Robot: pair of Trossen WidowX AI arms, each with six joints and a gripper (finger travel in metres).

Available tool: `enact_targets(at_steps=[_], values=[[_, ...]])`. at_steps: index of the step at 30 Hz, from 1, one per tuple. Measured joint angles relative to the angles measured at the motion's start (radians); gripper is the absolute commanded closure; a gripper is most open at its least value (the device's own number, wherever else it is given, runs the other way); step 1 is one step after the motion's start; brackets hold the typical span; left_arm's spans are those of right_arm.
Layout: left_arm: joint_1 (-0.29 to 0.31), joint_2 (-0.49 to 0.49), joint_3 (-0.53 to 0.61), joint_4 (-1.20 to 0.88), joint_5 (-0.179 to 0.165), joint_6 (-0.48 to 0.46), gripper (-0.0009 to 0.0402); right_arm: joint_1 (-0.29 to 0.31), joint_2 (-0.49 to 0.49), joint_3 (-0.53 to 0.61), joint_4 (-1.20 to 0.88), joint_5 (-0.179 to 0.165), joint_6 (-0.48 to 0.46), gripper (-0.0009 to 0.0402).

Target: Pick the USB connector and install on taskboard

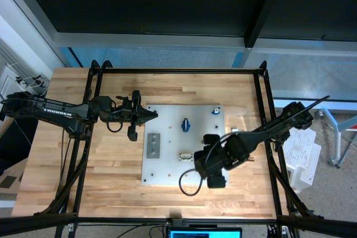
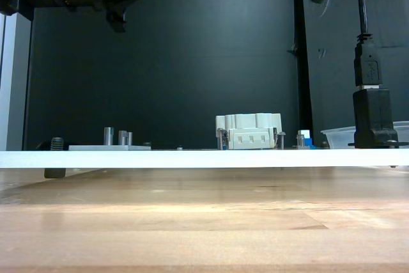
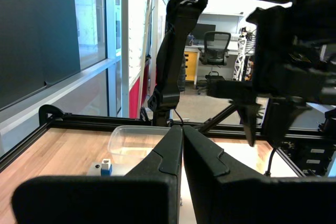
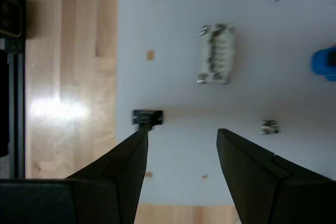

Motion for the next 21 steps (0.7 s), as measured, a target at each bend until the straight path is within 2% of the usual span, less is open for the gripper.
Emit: enact_targets(at_steps=[4, 17, 21], values=[[0.0, 0.0, 0.0, 0.0, 0.0, 0.0, 0.0393, -0.05, -0.076, -0.063, 0.073, 0.004, -0.026, 0.0242], [0.0, 0.0, 0.0, 0.0, 0.0, 0.0, 0.0393, -0.221, -0.314, -0.302, 0.352, 0.001, -0.191, 0.0395], [0.0, 0.0, 0.0, 0.0, 0.0, 0.0, 0.0393, -0.268, -0.377, -0.374, 0.453, 0.001, -0.241, 0.0387]])
